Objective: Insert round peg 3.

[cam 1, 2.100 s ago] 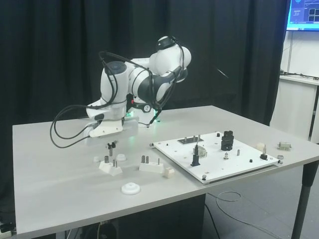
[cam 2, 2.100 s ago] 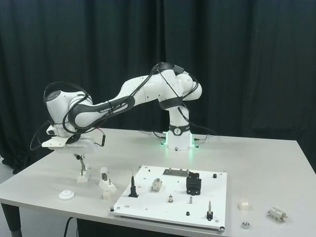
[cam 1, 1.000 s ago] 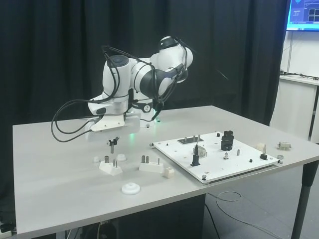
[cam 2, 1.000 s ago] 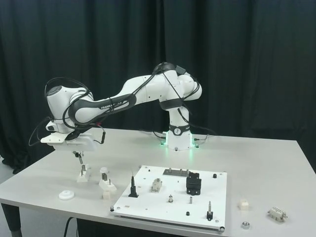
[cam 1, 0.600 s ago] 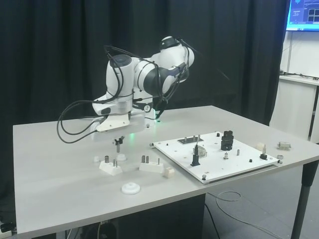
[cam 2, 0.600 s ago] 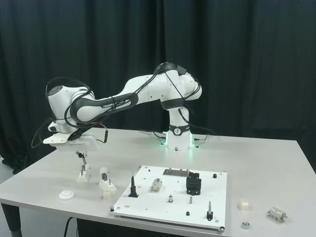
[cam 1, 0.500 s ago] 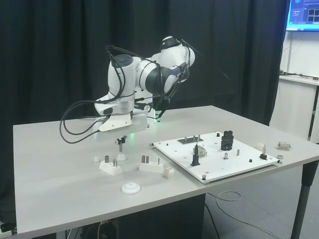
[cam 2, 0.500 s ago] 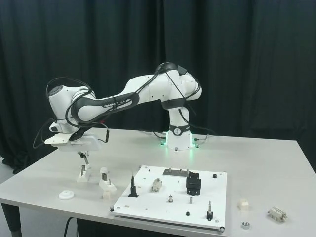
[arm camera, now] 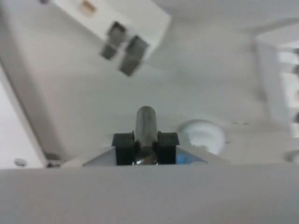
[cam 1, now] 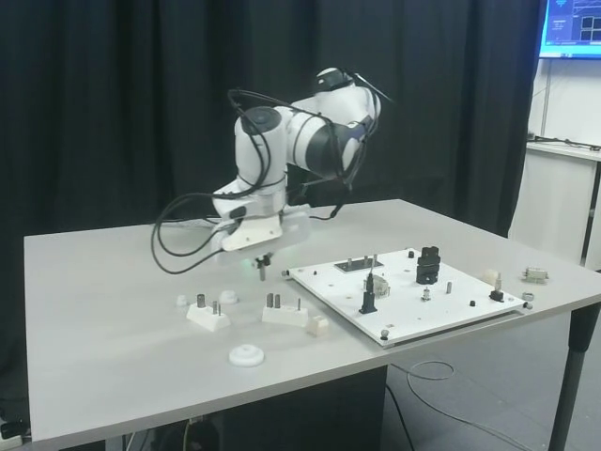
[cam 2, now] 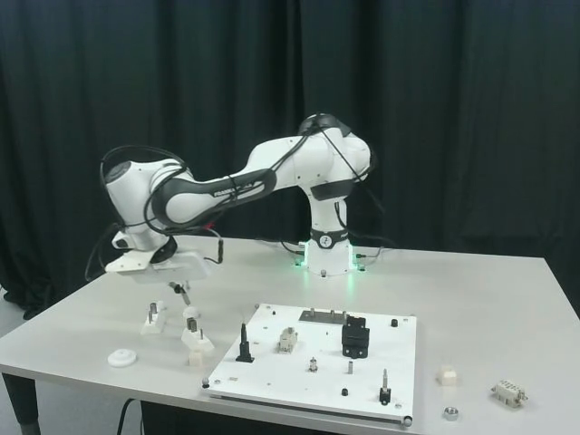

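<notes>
My gripper (cam 1: pixel 262 266) hangs above the table between the white peg holders and the white assembly board (cam 1: pixel 406 312). It is shut on a grey round peg (arm camera: pixel 145 125), which stands upright between the black fingertips (arm camera: pixel 124 147). In the second room view the gripper (cam 2: pixel 184 292) is just above the holder (cam 2: pixel 194 336) nearest the board (cam 2: pixel 299 373). The wrist view looks down on a white holder (arm camera: pixel 140 14) carrying two grey pegs (arm camera: pixel 125 48), and on a white round part (arm camera: pixel 202 135) lying on the table.
Two white holders (cam 1: pixel 208 315) (cam 1: pixel 285 313), a small white block (cam 1: pixel 318 325) and a white disc (cam 1: pixel 246 356) lie near the front left. The board carries black fixtures (cam 1: pixel 428 265) and several small pegs. Loose parts (cam 1: pixel 536 273) sit at the far right.
The arm has risen from the left holder with the peg in the gripper and swung toward the assembly board. The holders and the board have stayed put.
</notes>
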